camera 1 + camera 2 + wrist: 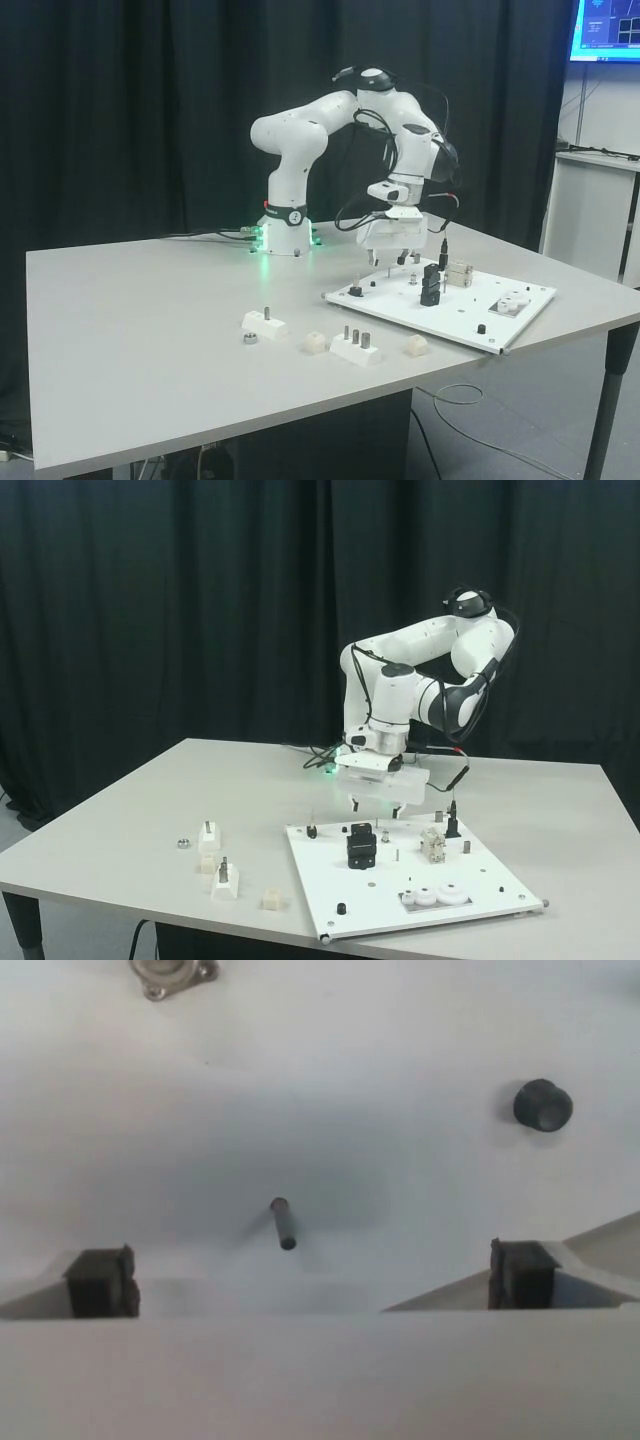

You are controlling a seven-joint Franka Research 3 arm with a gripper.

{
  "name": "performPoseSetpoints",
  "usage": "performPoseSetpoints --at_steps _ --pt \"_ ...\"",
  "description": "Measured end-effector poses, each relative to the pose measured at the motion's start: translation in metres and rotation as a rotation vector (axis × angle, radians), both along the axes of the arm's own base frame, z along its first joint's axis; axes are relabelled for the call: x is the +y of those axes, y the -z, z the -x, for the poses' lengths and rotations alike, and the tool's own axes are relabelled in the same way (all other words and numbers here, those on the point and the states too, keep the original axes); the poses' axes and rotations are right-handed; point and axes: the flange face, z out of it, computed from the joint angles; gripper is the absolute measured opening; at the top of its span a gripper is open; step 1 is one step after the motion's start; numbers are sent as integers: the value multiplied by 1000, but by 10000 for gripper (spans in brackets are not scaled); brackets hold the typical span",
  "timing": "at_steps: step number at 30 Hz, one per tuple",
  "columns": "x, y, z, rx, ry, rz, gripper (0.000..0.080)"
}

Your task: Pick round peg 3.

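Gripper [310, 1280] hangs above the white board [440, 300], fingers spread wide. Peg [284, 1223] stands upright between them, untouched.

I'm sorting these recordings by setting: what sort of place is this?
Most likely a robotics lab: a white arm bolted on a grey table, a white board of pegs and fixtures, and black curtains behind.

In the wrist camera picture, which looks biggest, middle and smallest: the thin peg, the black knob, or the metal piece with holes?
1. Metal piece, though partly cut off at the picture's edge.
2. Black knob.
3. Thin peg, the slimmest, though about as long as the knob is wide.
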Motion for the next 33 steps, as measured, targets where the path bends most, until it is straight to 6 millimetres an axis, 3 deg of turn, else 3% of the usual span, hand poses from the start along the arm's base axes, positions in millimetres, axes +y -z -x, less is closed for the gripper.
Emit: performPoseSetpoints --at_steps 1,2,33 --pt "0 -1 0 -1 0 0 559" --pt "0 -1 0 -2 1 0 787" --pt "5 -17 -4 -27 -51 -7 800"
